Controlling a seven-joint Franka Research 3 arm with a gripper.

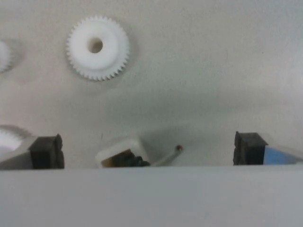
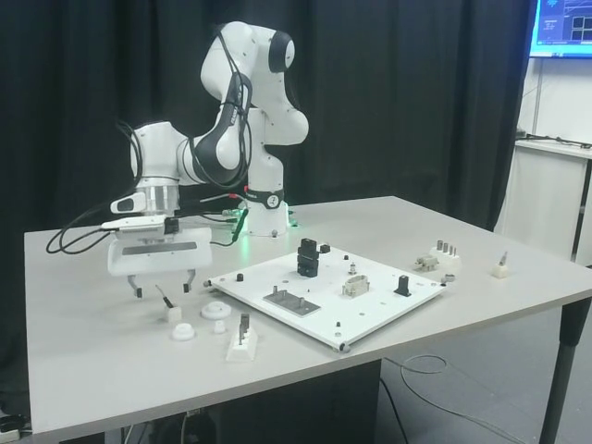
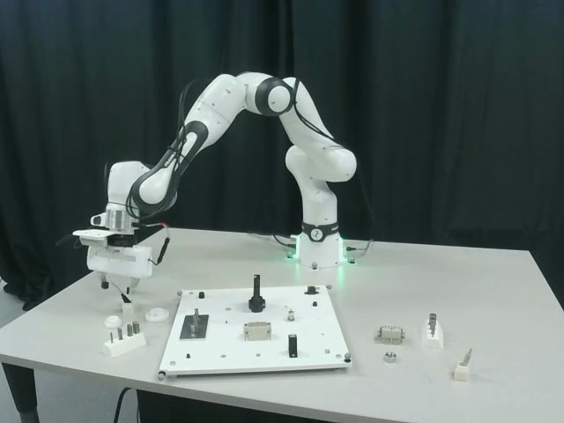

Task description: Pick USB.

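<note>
White arm: arched from its base out to the far side, wrist pointing straight down. Gripper: hung low, apparently just clear of the bench; black fingertips stood wide apart, holding nothing.

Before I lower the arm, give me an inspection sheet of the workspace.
Surface: grey table, white board on it.
Job's things: USB in a small white block, upright, below the gripper.
Clutter: white gears and a pin holder beside the USB; connector parts past the board.
Gripper: gripper open, above the USB, fingers astride it, not touching.
Cables: black bundle hanging from the wrist; one more under the table.
Surroundings: black curtain, screen in a corner.
</note>
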